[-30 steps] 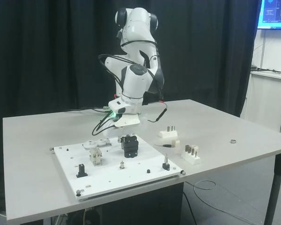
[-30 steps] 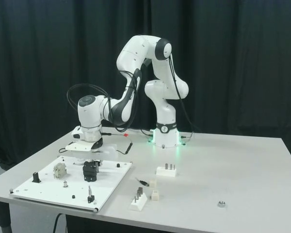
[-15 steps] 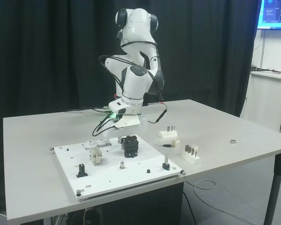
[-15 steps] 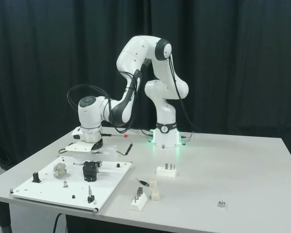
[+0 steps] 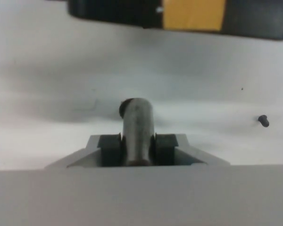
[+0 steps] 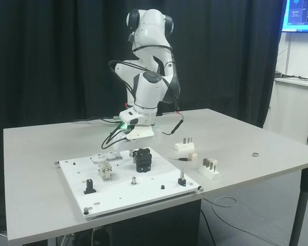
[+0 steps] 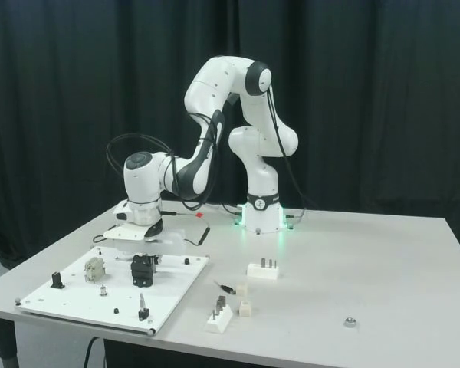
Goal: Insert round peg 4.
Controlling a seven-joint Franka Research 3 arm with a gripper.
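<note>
In the wrist view a grey round peg (image 5: 137, 127) stands between the black fingers (image 5: 110, 148) of my gripper (image 5: 137, 149), which is shut on it. The peg's free end hangs over the white board (image 5: 47, 136), close to a black fixture (image 5: 108, 12). From the first room view, the gripper (image 6: 135, 142) hovers above the back of the white board (image 6: 123, 197), just behind the black fixture (image 6: 142, 160). The second room view has the gripper (image 7: 137, 239) over the same black fixture (image 7: 143, 270). The peg itself is too small to pick out in either room view.
The board also carries a pale connector block (image 6: 104, 171), a small black post (image 6: 89, 186) and an upright pin (image 6: 181, 180). Two white peg holders (image 6: 185, 146) (image 6: 209, 169) and a small ring (image 6: 255, 153) lie on the grey table (image 6: 236, 133) to the right.
The wrist and gripper have risen very slightly over the back of the board. Nothing else has moved.
</note>
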